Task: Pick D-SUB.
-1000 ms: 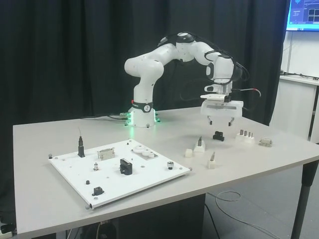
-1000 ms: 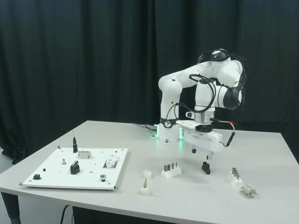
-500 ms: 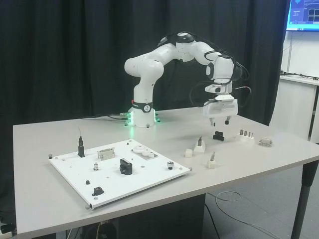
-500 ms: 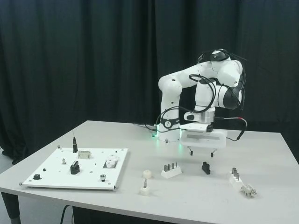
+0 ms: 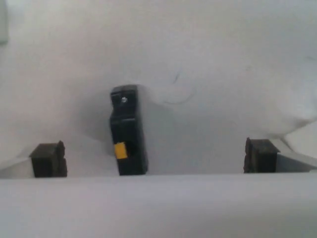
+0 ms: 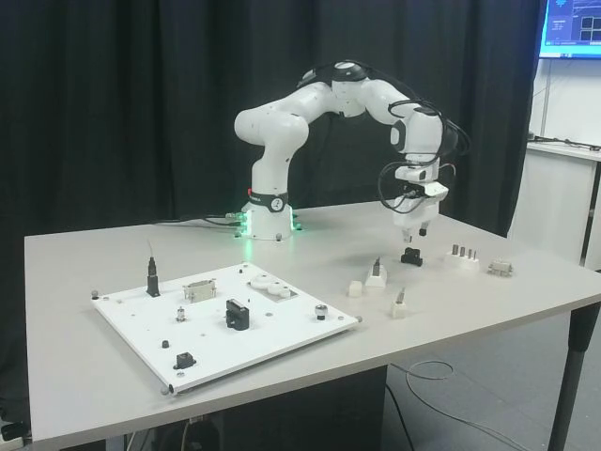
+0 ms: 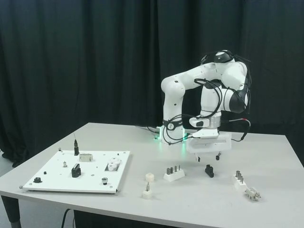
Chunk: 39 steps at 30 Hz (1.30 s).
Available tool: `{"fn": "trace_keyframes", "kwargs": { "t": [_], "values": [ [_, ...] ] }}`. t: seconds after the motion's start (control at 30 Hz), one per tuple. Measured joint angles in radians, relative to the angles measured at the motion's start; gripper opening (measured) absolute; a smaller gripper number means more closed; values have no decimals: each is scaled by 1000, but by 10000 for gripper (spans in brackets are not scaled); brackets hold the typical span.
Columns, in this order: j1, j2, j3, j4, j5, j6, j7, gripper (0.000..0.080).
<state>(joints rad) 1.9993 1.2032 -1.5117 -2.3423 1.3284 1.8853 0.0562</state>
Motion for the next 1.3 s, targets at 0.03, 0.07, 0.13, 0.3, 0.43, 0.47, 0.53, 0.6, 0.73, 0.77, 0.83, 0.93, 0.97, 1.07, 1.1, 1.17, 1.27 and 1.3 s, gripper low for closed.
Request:
{"fn": "trace_keyframes", "kwargs": {
  "t": [0.03,0.07,0.13,0.3,0.43,0.47,0.53,0.6,0.73,0.77,0.83,0.93,0.97,1.07,1.1,1.17,1.27,1.3],
  "values": [
    [0,0,4,2,1,-2,-10,800],
    [1,0,8,5,3,-4,-17,800],
    [1,0,17,10,5,-7,-23,800],
    [2,-1,40,20,10,-10,-31,800],
    [2,-4,53,23,10,-10,-37,800],
    [2,-4,55,23,10,-10,-38,800],
    [1,-4,59,23,10,-10,-39,800],
    [-1,-4,63,23,10,-10,-41,800],
    [-8,-4,70,22,11,-7,-47,800],
    [-11,-4,71,22,11,-5,-49,800],
    [-17,-4,76,22,14,1,-57,800],
    [-27,-4,84,22,24,10,-75,800],
    [-31,-4,86,22,29,12,-82,800],
    [-43,-4,93,22,42,14,-101,800],
    [-47,-4,95,22,45,15,-107,800],
    [-55,-4,99,22,50,17,-118,800],
    [-65,-4,105,22,59,19,-131,800],
    [-67,-4,106,22,61,20,-135,800]
  ]
}}
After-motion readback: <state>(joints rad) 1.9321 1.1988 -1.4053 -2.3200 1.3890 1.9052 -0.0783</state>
